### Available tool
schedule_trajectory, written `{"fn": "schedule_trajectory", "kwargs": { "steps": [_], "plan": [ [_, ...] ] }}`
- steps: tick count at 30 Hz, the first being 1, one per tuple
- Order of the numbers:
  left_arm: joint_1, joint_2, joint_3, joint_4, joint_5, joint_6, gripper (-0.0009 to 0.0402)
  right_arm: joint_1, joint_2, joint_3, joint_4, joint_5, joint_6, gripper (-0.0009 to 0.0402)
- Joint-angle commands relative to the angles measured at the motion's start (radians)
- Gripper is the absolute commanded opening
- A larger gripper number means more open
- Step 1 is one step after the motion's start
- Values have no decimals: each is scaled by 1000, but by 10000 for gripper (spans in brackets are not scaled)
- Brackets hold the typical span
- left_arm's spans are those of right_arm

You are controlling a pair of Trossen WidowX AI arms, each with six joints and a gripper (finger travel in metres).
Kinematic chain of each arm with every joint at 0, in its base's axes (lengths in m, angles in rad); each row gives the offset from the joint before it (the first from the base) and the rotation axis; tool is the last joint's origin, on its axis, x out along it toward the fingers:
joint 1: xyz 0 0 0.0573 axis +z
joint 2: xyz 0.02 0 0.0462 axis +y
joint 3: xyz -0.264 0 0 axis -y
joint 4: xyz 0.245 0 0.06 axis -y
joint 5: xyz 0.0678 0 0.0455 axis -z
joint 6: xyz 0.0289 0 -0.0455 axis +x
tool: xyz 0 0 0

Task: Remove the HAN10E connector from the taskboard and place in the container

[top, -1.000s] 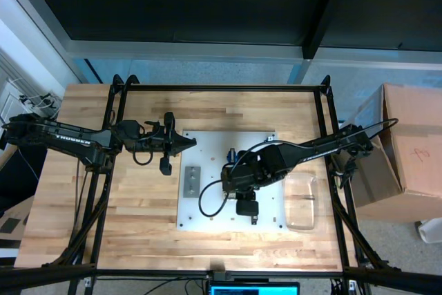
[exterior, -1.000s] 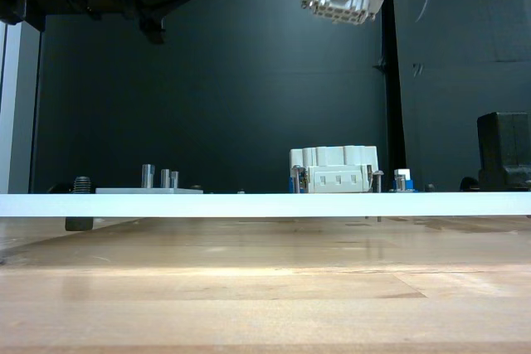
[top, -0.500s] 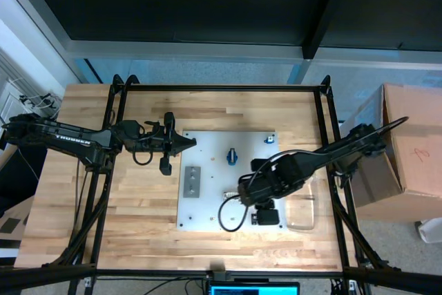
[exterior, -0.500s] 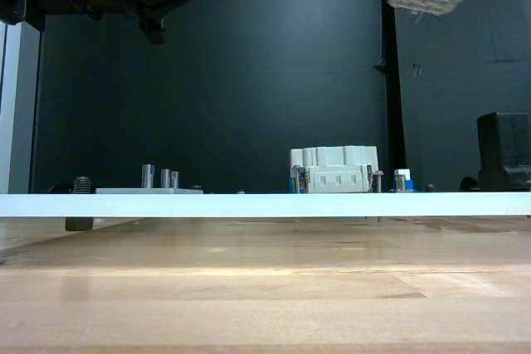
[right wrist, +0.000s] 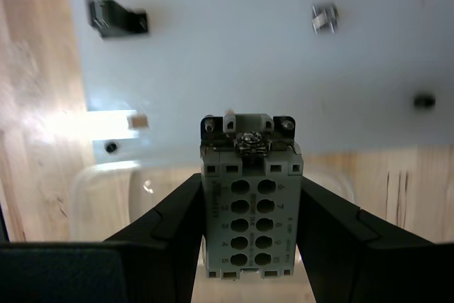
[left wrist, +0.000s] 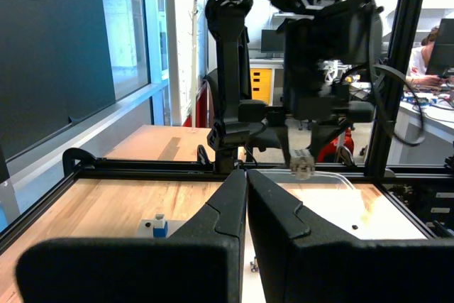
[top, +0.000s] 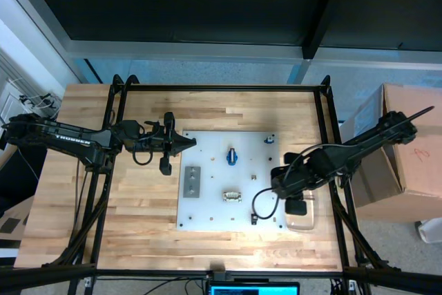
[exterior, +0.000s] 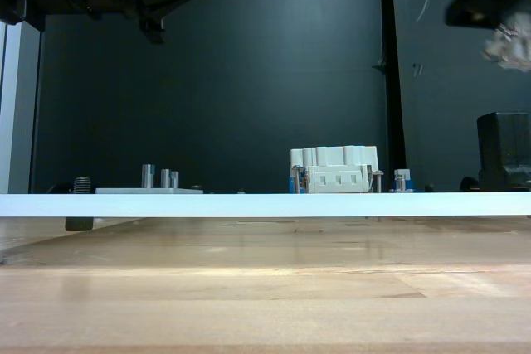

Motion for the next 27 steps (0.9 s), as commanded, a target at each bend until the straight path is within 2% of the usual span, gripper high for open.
{"fn": "schedule_trajectory", "kwargs": {
  "steps": [1, 11, 17, 27],
  "plan": [
    [0, 0, 0, 0, 0, 0, 0, 19, -65, -76, 3, 0, 53, 9],
    [0, 0, 0, 0, 0, 0, 0, 71, -187, -234, 7, 0, 152, 9],
    [0, 0, 0, 0, 0, 0, 0, 109, -193, -282, 17, 0, 177, 9],
    [0, 0, 0, 0, 0, 0, 0, 116, -193, -357, 115, 0, 179, 9]
  ]
}}
